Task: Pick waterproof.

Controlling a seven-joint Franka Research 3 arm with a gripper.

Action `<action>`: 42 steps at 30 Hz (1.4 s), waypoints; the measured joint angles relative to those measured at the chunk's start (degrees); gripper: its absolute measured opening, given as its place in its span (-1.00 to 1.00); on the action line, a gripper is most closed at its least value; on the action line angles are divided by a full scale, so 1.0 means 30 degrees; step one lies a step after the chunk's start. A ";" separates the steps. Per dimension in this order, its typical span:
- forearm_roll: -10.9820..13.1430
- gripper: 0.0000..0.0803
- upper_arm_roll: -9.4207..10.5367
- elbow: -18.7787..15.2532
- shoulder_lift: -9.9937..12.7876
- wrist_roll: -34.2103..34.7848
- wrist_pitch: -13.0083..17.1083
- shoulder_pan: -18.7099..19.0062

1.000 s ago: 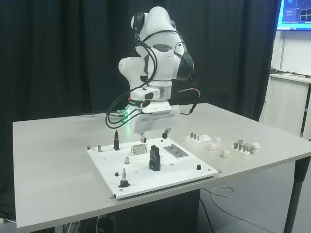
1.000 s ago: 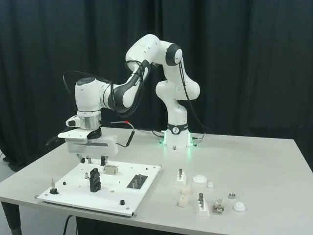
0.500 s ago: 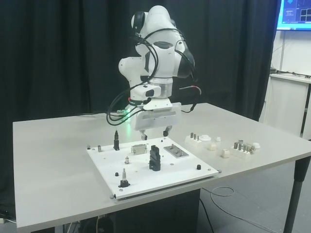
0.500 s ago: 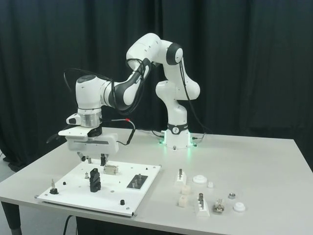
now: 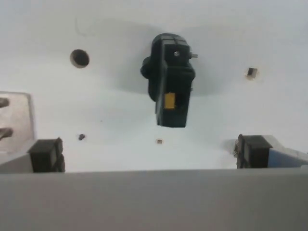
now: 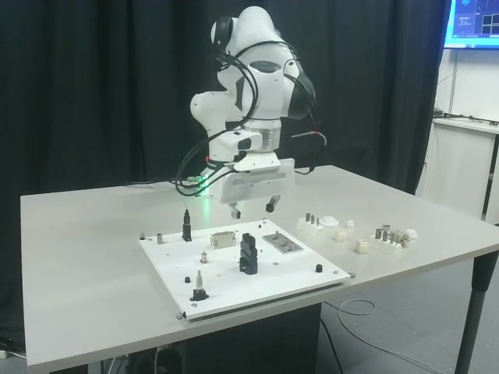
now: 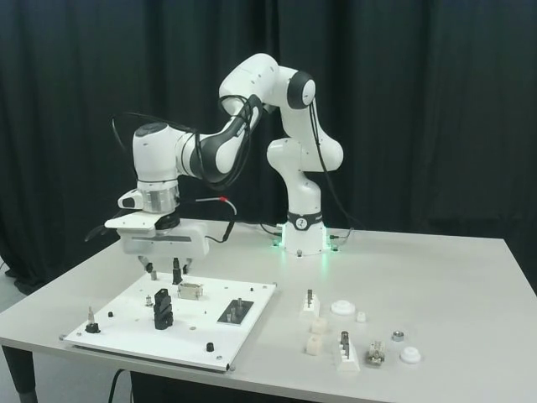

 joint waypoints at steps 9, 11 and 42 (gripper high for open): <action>-0.0003 0.99 -0.0015 -0.0450 -0.0682 0.0441 -0.0377 0.0474; -0.0003 0.99 -0.0016 -0.0545 -0.0825 0.0578 -0.0484 0.0608; -0.0093 0.99 -0.0014 -0.1569 -0.1651 0.3468 -0.0516 0.3842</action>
